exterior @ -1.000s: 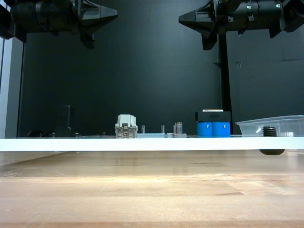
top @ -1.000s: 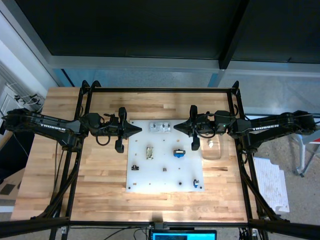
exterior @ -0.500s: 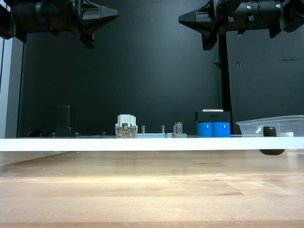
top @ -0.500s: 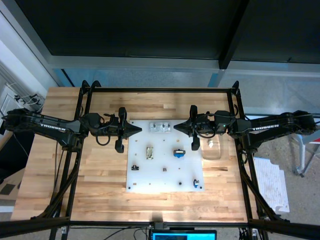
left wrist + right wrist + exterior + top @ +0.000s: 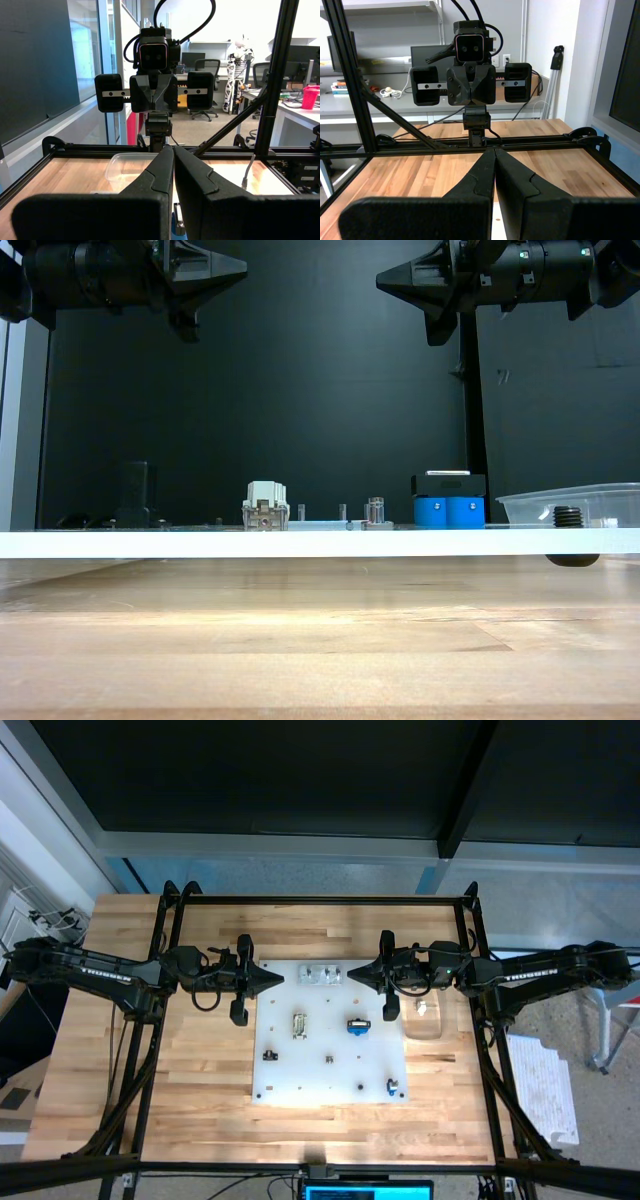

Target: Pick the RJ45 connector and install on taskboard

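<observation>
Left gripper and right gripper, centre of the high view, both pinched together, empty. RJ45 connector seemingly sits in the jack, lower right (grey piece atop); confirm seating before ending.

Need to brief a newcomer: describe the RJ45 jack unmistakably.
On the table lies a white board, the left hand and right hand hanging shut above its far edge. At its near right corner sits the jack: small, blue, apart from the bigger blue block.

Soft, even light fills all views; a pale glare streaks the table in the low view, before a black backdrop.
</observation>
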